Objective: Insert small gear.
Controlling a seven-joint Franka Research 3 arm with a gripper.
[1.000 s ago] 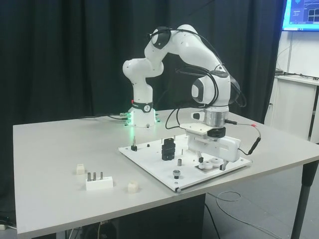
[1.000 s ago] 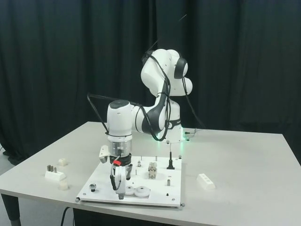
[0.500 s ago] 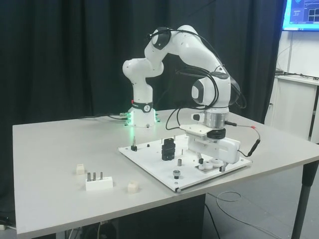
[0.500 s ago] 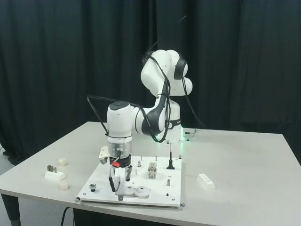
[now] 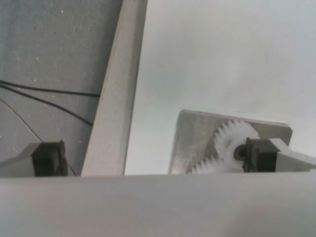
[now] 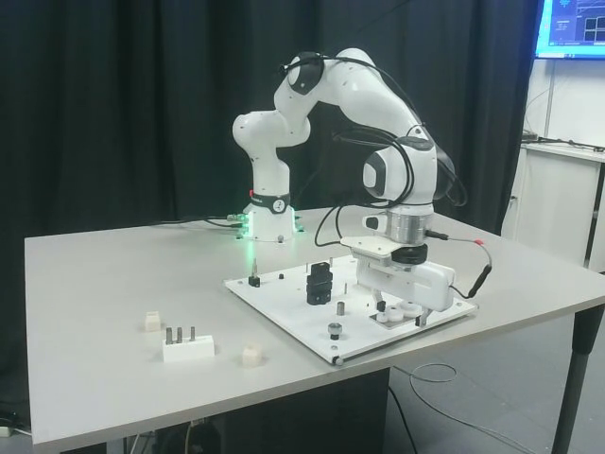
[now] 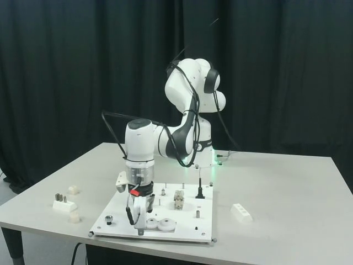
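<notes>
Two white gears sit meshed on a grey metal plate (image 5: pixel 195 133) at the near corner of the white board (image 6: pixel 312 317). In the wrist view the larger gear (image 5: pixel 232 138) shows whole, while the small gear (image 5: pixel 210 168) is half hidden beside it. In the second room view the small gear (image 7: pixel 151 222) lies next to the larger gear (image 7: pixel 165 224). My gripper (image 5: pixel 153 157) hovers just above them, open, holding nothing. One black fingertip (image 5: pixel 259 153) stands by the larger gear's hub; the other fingertip (image 5: pixel 48 158) hangs past the board's edge. The gripper (image 6: pixel 399 310) is low over the plate.
The board also carries a black block (image 6: pixel 319 284), short pegs and a black post (image 7: pixel 199 190). On the table stand a white peg holder (image 6: pixel 187 348), two small white cubes (image 6: pixel 250 355) and a white block (image 7: pixel 241 212). Black cables (image 5: pixel 44 98) lie on the floor beyond the table edge.
The gripper has risen a little from the gears over the last second. The gears stayed on their plate.
</notes>
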